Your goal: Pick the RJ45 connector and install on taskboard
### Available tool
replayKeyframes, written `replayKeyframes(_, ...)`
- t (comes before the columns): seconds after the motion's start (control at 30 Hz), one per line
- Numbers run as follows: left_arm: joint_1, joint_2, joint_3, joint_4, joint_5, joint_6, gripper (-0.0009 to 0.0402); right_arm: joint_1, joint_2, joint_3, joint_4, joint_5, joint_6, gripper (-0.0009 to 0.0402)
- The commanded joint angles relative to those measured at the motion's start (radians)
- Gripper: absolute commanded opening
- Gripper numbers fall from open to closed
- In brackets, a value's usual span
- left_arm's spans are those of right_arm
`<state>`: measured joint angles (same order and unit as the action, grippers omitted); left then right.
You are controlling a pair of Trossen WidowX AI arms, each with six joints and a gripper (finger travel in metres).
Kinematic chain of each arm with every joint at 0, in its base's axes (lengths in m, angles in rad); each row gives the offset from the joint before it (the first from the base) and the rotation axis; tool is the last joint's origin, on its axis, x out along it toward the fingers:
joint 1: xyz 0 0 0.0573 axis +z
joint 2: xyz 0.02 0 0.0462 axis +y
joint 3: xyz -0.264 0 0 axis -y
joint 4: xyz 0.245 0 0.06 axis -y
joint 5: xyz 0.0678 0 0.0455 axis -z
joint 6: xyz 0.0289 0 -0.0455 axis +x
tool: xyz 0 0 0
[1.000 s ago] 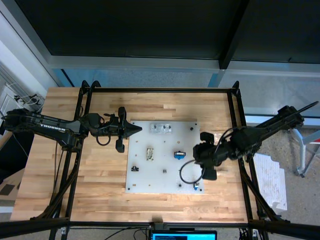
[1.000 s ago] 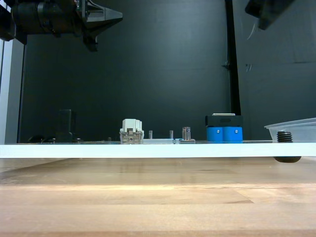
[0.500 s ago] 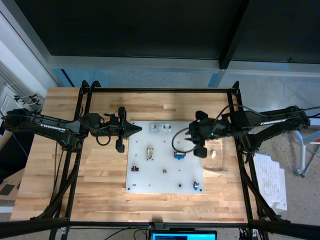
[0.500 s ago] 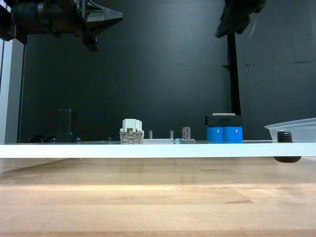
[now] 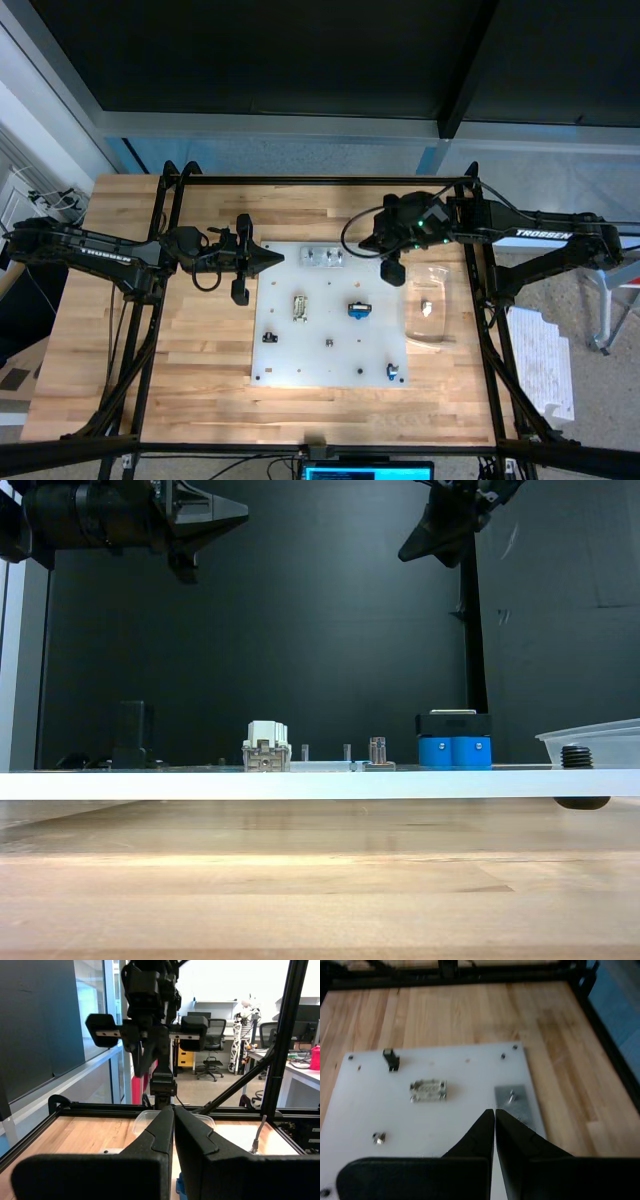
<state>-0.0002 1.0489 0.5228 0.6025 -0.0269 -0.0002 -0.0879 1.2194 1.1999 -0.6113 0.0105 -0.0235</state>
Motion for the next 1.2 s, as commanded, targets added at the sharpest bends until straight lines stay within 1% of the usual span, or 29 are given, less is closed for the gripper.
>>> replayKeyframes(0.03,0.000,0.000,0.000,0.000,0.000,0.000,0.0000,-0.001,-0.011,-0.023,0.085,-0.039,-0.016,0.0001)
replayKeyframes(0.2,0.000,0.000,0.000,0.000,0.000,0.000,0.0000,-0.002,-0.048,-0.119,0.272,-0.039,-0.009,0.0000)
replayKeyframes(0.33,0.000,0.000,0.000,0.000,0.000,0.000,0.0000,-0.001,-0.081,-0.215,0.420,-0.039,0.015,0.0000)
replayKeyframes(0.47,0.000,0.000,0.000,0.000,0.000,0.000,0.0000,0.000,-0.110,-0.321,0.594,-0.060,0.040,0.0000)
replayKeyframes(0.6,0.000,0.000,0.000,0.000,0.000,0.000,0.0000,0.000,-0.124,-0.403,0.746,-0.064,0.057,0.0000)
replayKeyframes(0.93,0.000,0.000,0.000,0.000,0.000,0.000,0.0000,0.010,-0.132,-0.521,0.975,-0.064,0.076,0.0000)
replayKeyframes(1.2,0.000,0.000,0.000,0.000,0.000,0.000,0.0000,0.025,-0.132,-0.537,1.019,-0.055,0.069,0.0000)
